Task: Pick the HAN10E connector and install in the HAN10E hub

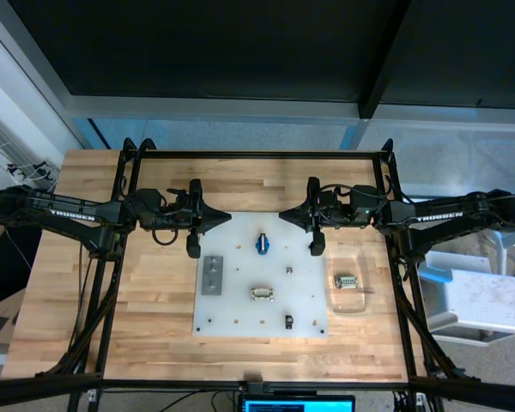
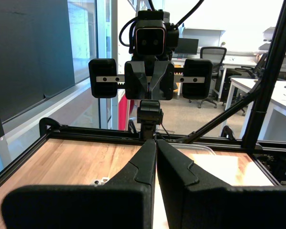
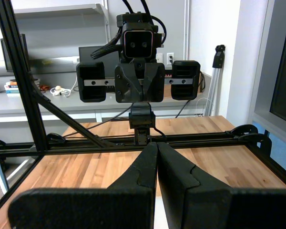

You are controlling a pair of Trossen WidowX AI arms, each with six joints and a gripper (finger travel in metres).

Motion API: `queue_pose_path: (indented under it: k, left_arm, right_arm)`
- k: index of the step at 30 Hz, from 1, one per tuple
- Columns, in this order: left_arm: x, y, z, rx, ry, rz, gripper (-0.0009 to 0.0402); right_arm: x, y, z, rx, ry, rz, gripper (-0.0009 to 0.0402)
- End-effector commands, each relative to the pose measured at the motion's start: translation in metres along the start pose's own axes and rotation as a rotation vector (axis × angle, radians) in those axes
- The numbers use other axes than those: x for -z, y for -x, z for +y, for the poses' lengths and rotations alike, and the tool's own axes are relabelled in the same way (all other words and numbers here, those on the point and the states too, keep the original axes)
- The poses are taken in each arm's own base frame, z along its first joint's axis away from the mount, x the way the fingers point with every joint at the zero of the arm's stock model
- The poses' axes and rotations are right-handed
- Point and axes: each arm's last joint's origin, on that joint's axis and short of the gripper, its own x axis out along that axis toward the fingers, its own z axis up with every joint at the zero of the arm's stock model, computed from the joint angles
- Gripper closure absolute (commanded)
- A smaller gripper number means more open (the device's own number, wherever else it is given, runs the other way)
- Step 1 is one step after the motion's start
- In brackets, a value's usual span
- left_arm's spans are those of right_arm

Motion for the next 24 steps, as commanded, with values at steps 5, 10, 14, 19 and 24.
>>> queue_pose_path:
  k: [5, 10, 14, 19, 24]
  left_arm:
    - [0.0, 0.0, 0.0, 0.0, 0.0, 0.0, 0.0393]
    - [0.0, 0.0, 0.0, 0.0, 0.0, 0.0, 0.0393]
    - [0.0, 0.0, 0.0, 0.0, 0.0, 0.0, 0.0393]
    - [0.0, 0.0, 0.0, 0.001, 0.0, 0.0, 0.0393]
    - [0.0, 0.0, 0.0, 0.0, 0.0, 0.0, 0.0393]
  right_arm:
    - [0.0, 0.0, 0.0, -0.001, 0.0, 0.0, 0.0393]
    - [0.0, 0.0, 0.0, -0.002, 0.0, 0.0, 0.0393]
    - [0.0, 0.0, 0.0, -0.002, 0.0, 0.0, 0.0393]
    - [-0.001, 0.0, 0.001, -0.002, -0.011, 0.01, 0.0393]
    - [-0.01, -0.002, 0.002, 0.015, -0.005, 0.263, 0.0393]
